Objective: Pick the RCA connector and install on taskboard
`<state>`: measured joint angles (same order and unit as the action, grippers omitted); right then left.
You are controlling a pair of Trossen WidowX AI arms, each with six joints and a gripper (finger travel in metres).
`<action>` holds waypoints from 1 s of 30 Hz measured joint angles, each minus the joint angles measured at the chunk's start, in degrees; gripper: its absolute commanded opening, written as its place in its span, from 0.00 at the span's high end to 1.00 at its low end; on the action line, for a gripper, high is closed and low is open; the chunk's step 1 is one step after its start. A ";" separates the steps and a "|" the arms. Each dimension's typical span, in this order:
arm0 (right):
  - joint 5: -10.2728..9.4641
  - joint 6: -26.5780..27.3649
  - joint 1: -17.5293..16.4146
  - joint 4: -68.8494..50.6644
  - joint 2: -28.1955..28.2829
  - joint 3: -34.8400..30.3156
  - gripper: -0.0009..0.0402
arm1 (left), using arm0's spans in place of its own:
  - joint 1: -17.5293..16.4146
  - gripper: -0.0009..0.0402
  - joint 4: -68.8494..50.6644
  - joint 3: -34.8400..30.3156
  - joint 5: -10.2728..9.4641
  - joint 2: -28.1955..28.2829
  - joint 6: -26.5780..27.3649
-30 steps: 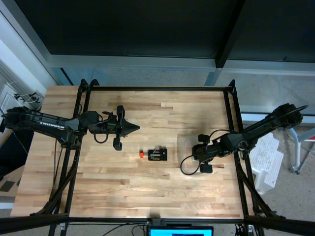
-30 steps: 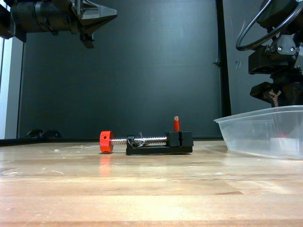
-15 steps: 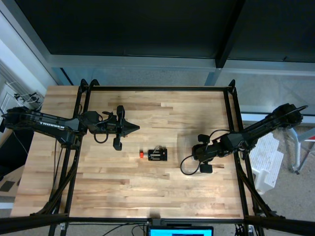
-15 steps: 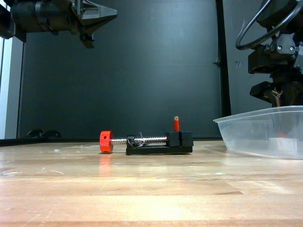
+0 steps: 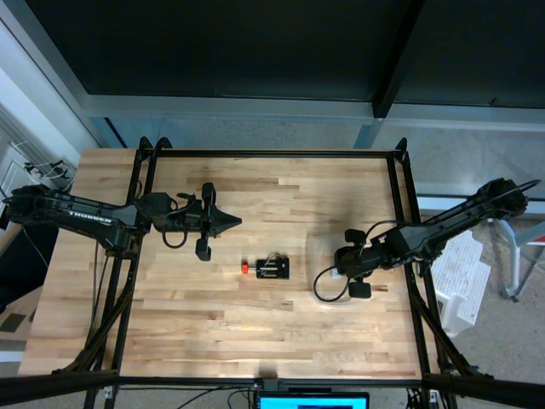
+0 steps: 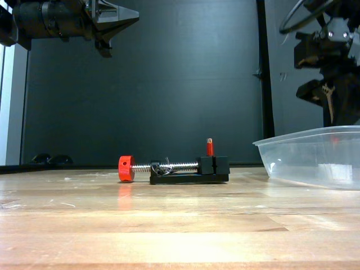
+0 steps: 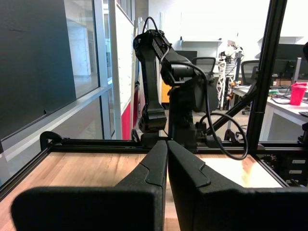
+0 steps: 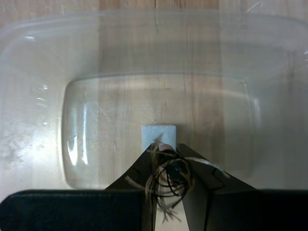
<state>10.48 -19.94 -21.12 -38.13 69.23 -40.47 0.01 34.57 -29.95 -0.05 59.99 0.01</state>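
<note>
The taskboard [image 5: 272, 268] is a small black block with a red knob at one end, lying mid-table [image 6: 188, 170]. My right gripper [image 8: 166, 155] hangs over a clear plastic tray [image 6: 304, 157], shut on the RCA connector [image 8: 167, 173], a tiny plug with thin tangled wires. In the low view the RCA connector [image 6: 328, 101] dangles from the right gripper [image 6: 329, 95] above the tray's rim. In the high view the right gripper [image 5: 342, 264] is to the right of the taskboard. My left gripper [image 5: 237, 222] is shut and empty, held high up and to the left of the taskboard [image 6: 134, 18].
The clear tray [image 8: 29, 72] holds a small flat whitish square [image 8: 159, 132] directly below the right gripper. A black metal frame [image 5: 272, 154] runs around the table. A red pin [image 6: 209, 147] stands up from the taskboard.
The right gripper has risen with the RCA connector, lifting it from inside the tray to above its rim. The left arm has not moved.
</note>
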 measured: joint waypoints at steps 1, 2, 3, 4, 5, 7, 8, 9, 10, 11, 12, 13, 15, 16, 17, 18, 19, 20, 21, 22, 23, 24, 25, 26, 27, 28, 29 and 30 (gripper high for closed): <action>-0.02 0.04 -0.02 -1.03 -0.42 -0.66 0.97 | 0.00 0.98 0.00 0.02 0.02 0.00 0.00; -0.02 0.04 -0.02 -2.08 -0.83 -1.36 0.97 | 0.00 0.98 0.00 0.02 0.00 0.00 0.00; -0.02 0.04 -0.04 -3.06 -1.31 -2.14 0.97 | 0.00 0.98 0.00 0.02 0.02 0.00 0.00; -0.02 0.04 -0.04 -3.98 -1.70 -3.02 0.97 | 0.00 0.98 0.00 0.02 0.00 0.00 0.00; -0.02 0.04 -0.07 -5.29 -2.03 -3.98 0.97 | 0.00 0.98 0.00 0.00 0.00 0.00 0.00; -0.02 0.04 -0.11 -8.28 -2.25 -6.10 0.97 | 0.00 0.98 -0.02 0.00 0.00 0.00 0.00; -0.02 0.04 -0.11 -9.51 -2.27 -7.19 0.97 | 0.00 0.98 0.00 0.02 0.02 0.00 0.00; -0.02 0.04 -0.09 -10.56 -2.27 -8.17 0.97 | 0.00 0.98 0.00 0.02 0.02 0.00 0.00; -0.02 0.04 -0.11 -11.45 -2.29 -8.98 0.97 | 0.00 0.98 -0.02 0.00 0.00 0.00 0.00; -0.02 0.02 -0.11 -12.26 -2.29 -9.77 0.97 | 0.00 0.98 -0.02 0.02 0.00 0.00 0.00; -0.02 0.02 -0.13 -12.96 -2.34 -10.49 0.97 | 0.00 0.98 0.00 0.02 0.02 0.00 0.00; -0.02 0.02 -0.13 -13.57 -2.36 -11.06 0.97 | 0.00 0.98 0.00 0.00 0.02 0.00 0.00; -0.02 0.02 -0.13 -14.71 -2.45 -12.02 0.97 | 0.00 0.98 0.00 0.02 0.00 0.00 0.00; -0.02 0.04 -0.13 -15.04 -2.45 -12.31 0.97 | 0.00 0.98 -0.02 0.02 0.02 0.00 0.00; -0.02 0.09 -0.11 -15.23 -2.45 -12.55 0.97 | 0.00 0.98 0.00 0.02 0.00 0.00 0.00; -0.02 0.20 -0.11 -15.26 -2.45 -12.68 0.97 | 0.00 0.98 0.00 0.00 0.02 0.00 0.00; 0.00 0.50 -0.11 -15.26 -2.45 -12.79 0.97 | 0.00 0.98 0.00 0.00 0.00 0.00 0.00; 0.00 0.79 -0.11 -15.21 -2.45 -12.87 0.97 | 0.00 0.98 0.00 0.02 0.00 0.00 0.00; 0.00 1.05 -0.09 -15.10 -2.45 -12.90 0.97 | 0.00 0.98 0.00 0.00 0.00 0.00 0.00; 0.00 1.27 -0.02 -15.02 -2.45 -12.92 0.97 | 0.00 0.98 0.00 0.00 0.00 0.00 0.00; -0.02 1.68 -0.02 -14.88 -2.45 -12.92 0.97 | 0.00 0.98 -0.02 0.00 0.00 0.00 0.00; -0.02 1.95 0.00 -14.67 -2.45 -12.92 0.97 | 0.00 0.98 0.00 0.00 0.00 0.00 0.00; 0.00 2.38 0.02 -14.56 -2.43 -12.96 0.97 | 0.00 0.98 -0.02 0.02 0.00 0.00 0.00; -0.02 2.80 0.04 -14.49 -2.32 -13.03 0.97 | 0.00 0.98 -0.02 0.00 0.00 0.00 0.00; -0.02 2.91 0.09 -14.45 -2.08 -13.20 0.97 | 0.00 0.98 -0.02 0.00 0.02 0.00 0.00; -0.02 2.95 0.13 -14.05 -1.75 -13.35 0.97 | 0.00 0.98 -0.02 0.00 0.02 0.00 0.00; 0.00 2.97 0.22 -13.73 -1.42 -13.55 0.97 | 0.00 0.98 0.00 0.02 0.02 0.00 0.00; -0.02 3.13 0.39 -13.35 -1.01 -13.75 0.97 | 0.00 0.98 -0.02 0.00 0.02 0.00 0.00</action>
<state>10.46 -16.82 -20.73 -51.48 68.23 -54.22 0.01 34.54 -29.95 -0.03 59.99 0.01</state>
